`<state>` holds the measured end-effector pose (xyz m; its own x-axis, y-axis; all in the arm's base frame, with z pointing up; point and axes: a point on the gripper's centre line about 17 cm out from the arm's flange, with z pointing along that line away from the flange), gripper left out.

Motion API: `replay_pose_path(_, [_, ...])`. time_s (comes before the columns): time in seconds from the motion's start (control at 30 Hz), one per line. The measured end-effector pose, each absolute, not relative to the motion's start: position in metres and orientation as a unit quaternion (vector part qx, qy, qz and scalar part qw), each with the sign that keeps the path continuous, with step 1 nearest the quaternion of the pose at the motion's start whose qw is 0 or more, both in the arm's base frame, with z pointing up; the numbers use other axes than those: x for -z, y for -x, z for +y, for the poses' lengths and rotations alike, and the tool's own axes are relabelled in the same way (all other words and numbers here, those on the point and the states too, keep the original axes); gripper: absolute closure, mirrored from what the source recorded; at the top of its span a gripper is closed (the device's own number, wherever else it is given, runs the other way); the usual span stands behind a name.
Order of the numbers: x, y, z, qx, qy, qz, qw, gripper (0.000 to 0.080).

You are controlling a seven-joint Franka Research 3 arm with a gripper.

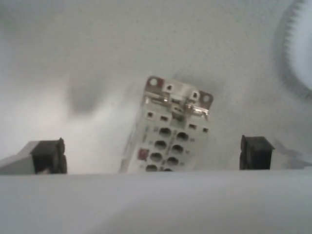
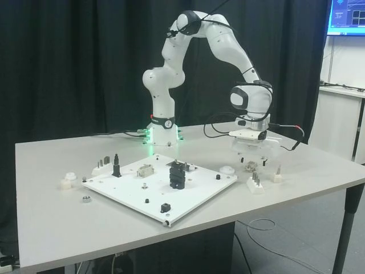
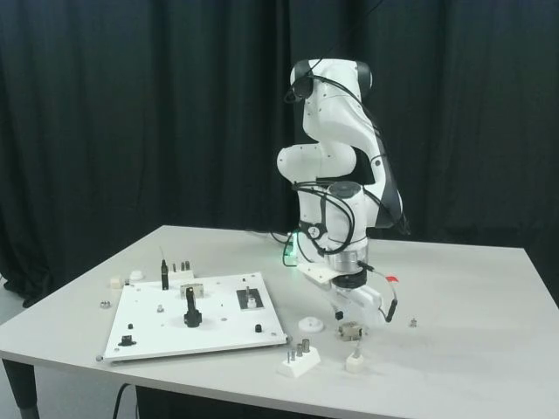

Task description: Pick waterproof.

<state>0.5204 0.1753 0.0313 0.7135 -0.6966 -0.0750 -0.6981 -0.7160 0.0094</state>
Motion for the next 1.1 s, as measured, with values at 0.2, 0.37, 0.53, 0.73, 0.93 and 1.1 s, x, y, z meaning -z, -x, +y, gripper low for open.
replay_pose_path(0.2, [-0.045, -0.526, 0.175, -0.035, 0.929, 0.369, 0.008, 0.0006])
replay_pose_path(0.37, [-0.056, -0.530, 0.172, -0.035, 0.930, 0.365, 0.005, 0.0003])
replay_pose_path(0.53, [-0.065, -0.533, 0.170, -0.035, 0.934, 0.356, 0.001, 0.0003])
replay_pose_path(0.73, [-0.073, -0.535, 0.168, -0.034, 0.940, 0.339, -0.001, 0.0003])
replay_pose_path(0.93, [-0.079, -0.535, 0.171, -0.035, 0.962, 0.272, 0.001, 0.0003])
replay_pose_path(1.1, [-0.084, -0.535, 0.176, -0.031, 0.982, 0.188, 0.004, 0.0003])
